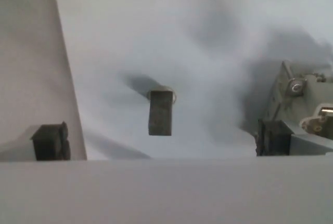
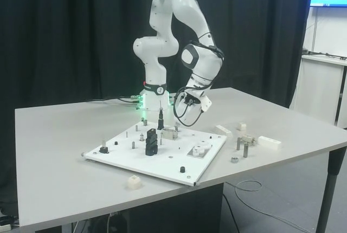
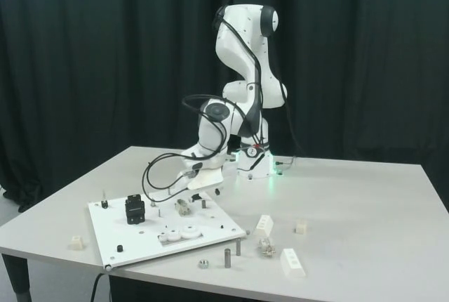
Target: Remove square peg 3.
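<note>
White arm (image 2: 162, 32) folded: upper links rise, elbow bends, forearm (image 3: 210, 123) slopes down. Wrist (image 2: 199, 62) tilted, gripper (image 2: 177, 127) low over board. Wrist view: 2 black fingertips (image 1: 50, 141) well apart, nothing between them.

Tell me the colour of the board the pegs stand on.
White; the board shows best in the first room view.

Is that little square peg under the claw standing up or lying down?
Standing up. The square peg rises off the white board, casting a shadow.
</note>
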Controlling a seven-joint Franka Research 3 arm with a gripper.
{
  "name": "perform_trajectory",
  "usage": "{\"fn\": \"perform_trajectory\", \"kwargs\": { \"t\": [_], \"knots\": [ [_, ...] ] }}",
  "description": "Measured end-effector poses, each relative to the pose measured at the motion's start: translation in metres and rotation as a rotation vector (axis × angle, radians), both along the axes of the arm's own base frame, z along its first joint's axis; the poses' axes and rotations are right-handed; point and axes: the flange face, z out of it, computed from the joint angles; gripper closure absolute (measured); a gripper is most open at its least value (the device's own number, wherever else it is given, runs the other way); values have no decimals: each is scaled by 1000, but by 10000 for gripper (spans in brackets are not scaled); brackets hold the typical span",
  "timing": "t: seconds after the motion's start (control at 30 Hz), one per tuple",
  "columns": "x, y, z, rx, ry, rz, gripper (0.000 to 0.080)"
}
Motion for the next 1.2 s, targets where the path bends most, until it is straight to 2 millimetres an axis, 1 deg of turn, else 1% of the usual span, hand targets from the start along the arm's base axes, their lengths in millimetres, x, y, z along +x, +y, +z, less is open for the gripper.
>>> {"fn": "perform_trajectory", "kwargs": {
  "t": [0.33,0.8,1.2],
  "knots": [
    [-11,1,-5,4,2,-9,3],
    [-28,4,-20,10,-7,-24,3],
    [-35,6,-27,2,-30,-23,3]
  ]
}}
